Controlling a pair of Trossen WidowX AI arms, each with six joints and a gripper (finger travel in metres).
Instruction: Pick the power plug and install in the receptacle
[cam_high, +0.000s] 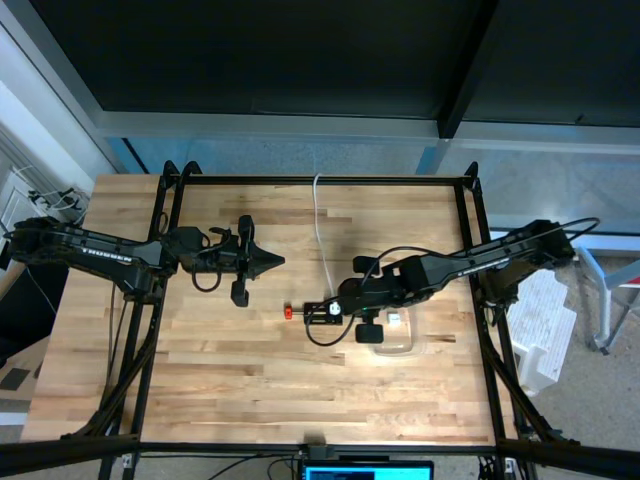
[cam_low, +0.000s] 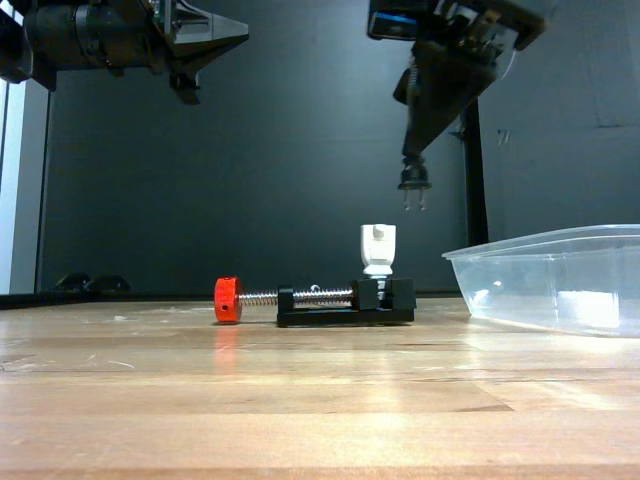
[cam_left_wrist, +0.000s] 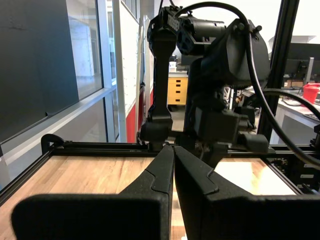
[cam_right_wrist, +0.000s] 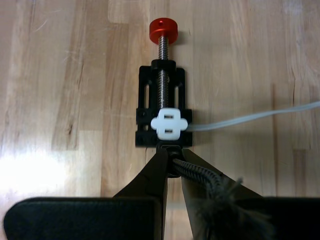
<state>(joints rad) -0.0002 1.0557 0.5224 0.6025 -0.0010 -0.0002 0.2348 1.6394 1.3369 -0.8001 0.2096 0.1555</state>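
Observation:
The small black power plug (cam_low: 413, 183) hangs in the air with its two prongs pointing down, held at the tips of my right gripper (cam_low: 411, 168), which is shut on it. It sits a little above and to the right of the white receptacle (cam_low: 377, 247). The receptacle (cam_right_wrist: 169, 123) stands upright in a black clamp frame (cam_right_wrist: 164, 84) with a red-orange knob (cam_right_wrist: 163, 28), its two slots facing up. In the right wrist view the plug (cam_right_wrist: 169, 155) shows just short of the socket face. My left gripper (cam_high: 272, 262) is shut, held high at the left, well away from the clamp (cam_high: 322, 310).
A clear plastic tray (cam_low: 560, 290) with a small white square piece (cam_low: 586, 309) inside lies just right of the clamp. The receptacle's white cable (cam_high: 321, 225) runs toward the table's far edge. A black frame (cam_high: 320, 180) borders the table.

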